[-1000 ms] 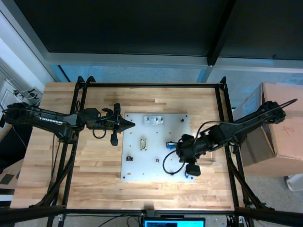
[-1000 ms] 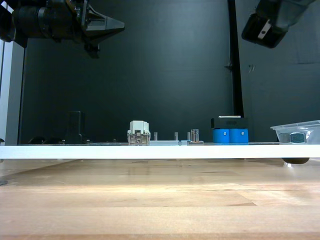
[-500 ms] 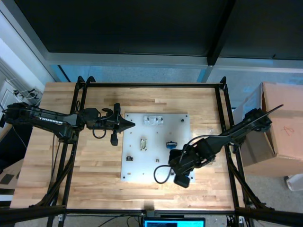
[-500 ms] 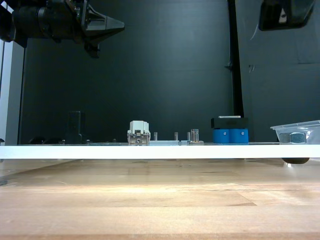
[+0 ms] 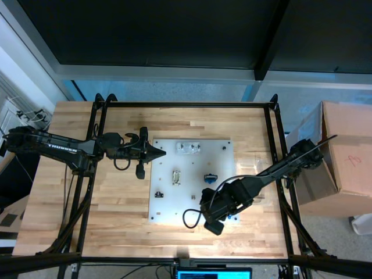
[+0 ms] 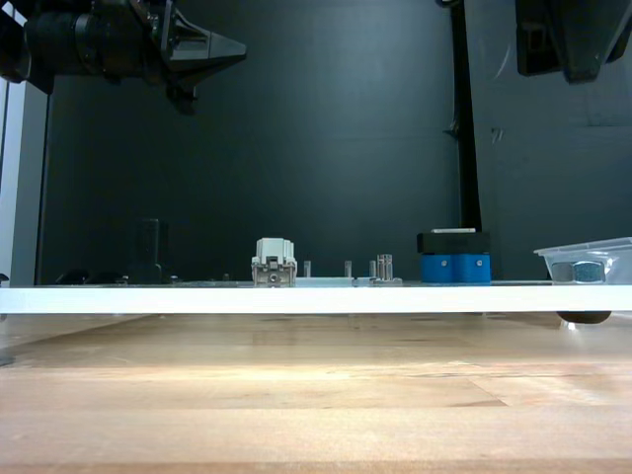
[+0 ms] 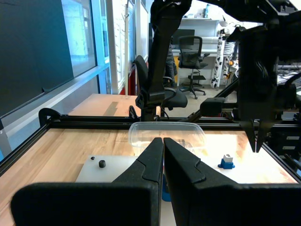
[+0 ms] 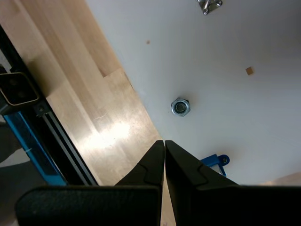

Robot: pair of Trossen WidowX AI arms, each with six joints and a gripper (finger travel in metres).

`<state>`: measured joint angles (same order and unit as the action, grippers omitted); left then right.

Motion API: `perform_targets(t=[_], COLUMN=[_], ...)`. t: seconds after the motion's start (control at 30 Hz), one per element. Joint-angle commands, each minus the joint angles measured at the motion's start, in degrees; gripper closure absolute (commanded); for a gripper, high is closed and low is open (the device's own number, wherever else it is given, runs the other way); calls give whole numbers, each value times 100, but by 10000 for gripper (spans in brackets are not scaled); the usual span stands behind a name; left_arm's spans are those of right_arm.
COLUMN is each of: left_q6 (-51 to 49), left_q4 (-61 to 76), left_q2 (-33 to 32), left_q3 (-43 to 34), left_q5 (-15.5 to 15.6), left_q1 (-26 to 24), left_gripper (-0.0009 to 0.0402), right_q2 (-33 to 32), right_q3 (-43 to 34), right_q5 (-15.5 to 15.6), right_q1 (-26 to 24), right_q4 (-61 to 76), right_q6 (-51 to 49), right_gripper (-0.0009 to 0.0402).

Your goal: Unfasten the M12 nut and place it in the container

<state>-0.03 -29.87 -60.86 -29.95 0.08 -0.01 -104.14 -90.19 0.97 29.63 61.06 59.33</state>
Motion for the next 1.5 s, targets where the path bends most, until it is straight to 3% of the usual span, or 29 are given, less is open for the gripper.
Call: perform_targets(t=[0.03, 0.5, 0.73, 0.93, 1.5], left_q6=[0, 0, 0, 0, 0], left_q4=[-2, -2, -2, -2, -2], left_q2=[0, 0, 0, 0, 0], left_q3=[0, 0, 0, 0, 0], left_q5=[-2, -2, -2, 0, -2], left_q1=[0, 0, 0, 2, 0], left_gripper=[393, 393, 393, 393, 393], right_q2=[-87, -411, -411, -483, -826], right_q3=[-4, 13, 306, 577, 916], right_q5=[-26, -262, -302, -459, -446], right_q1=[2, 55, 118, 214, 264], right_q4=[-4, 122, -120, -273, -898], right_q6=[0, -284, -275, -350, -586], right_gripper=[377, 239, 188, 181, 186])
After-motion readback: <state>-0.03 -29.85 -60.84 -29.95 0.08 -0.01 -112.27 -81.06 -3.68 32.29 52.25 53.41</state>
